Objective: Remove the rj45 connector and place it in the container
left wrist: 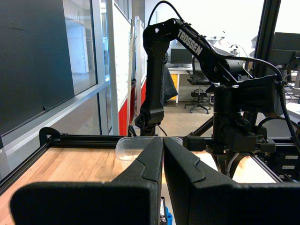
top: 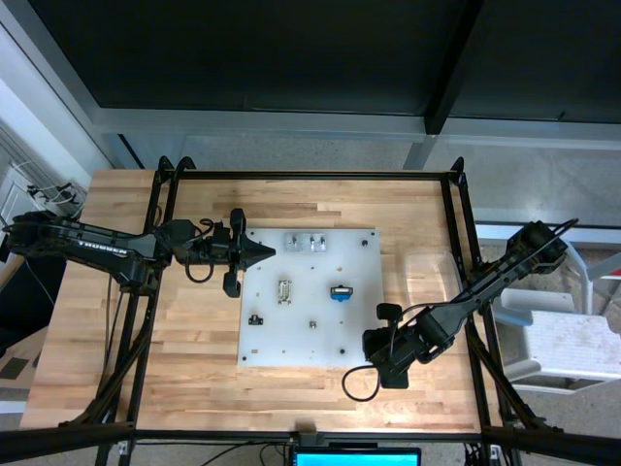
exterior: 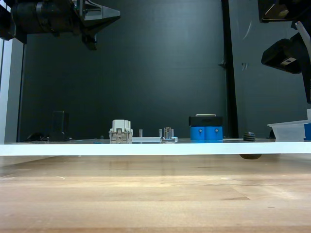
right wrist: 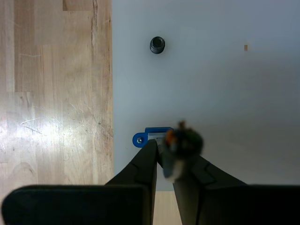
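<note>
Right gripper [right wrist: 164, 149], over the white board [top: 301, 335], pinches what seems the rj45 connector [right wrist: 182, 140]. Keep the grip firm and carry it level to the container [top: 432, 277] right of the board. Left gripper [top: 264, 250], pressed closed, hovers at the board's left edge.

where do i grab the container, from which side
Pinch the container by its wall at the rim, from above: it lies flat, shallow, open. The right gripper holds the rj45 connector above the white board's near right corner; the left gripper hangs over its far left corner.
</note>
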Controlling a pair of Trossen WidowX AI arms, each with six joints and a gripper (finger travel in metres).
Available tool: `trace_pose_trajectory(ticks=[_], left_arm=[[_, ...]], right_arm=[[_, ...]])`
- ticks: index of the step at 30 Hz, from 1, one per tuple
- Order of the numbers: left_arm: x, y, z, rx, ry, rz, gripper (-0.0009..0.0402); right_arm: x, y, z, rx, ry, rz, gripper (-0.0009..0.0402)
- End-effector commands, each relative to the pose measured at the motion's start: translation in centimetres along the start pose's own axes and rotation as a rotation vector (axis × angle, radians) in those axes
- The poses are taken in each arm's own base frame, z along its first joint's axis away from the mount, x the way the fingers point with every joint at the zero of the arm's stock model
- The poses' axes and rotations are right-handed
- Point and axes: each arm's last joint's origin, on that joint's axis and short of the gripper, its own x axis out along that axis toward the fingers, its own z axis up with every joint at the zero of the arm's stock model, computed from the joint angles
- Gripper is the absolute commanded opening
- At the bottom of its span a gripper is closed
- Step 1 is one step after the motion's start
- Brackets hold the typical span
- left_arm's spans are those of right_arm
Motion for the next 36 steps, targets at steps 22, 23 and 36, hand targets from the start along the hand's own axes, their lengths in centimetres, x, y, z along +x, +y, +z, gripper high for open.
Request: trace_pose_trajectory(ticks=[22,23,36], left_arm=[[0.0,0.0,0.0,0.000,0.000,0.000,0.0001],[0.0,0.0,0.0,0.000,0.000,0.000,0.0001],[0.0,0.0,0.0,0.000,0.000,0.000,0.0001]], right_arm=[[-1.1,0.0,0.1,0.000,-0.030,0.021,0.0000],[-1.3,-0.1,0.0,-0.001,-0.030,0.020,0.0000],[-4.9,-1.5,-0.6,0.016,-0.062,0.047,0.0000]])
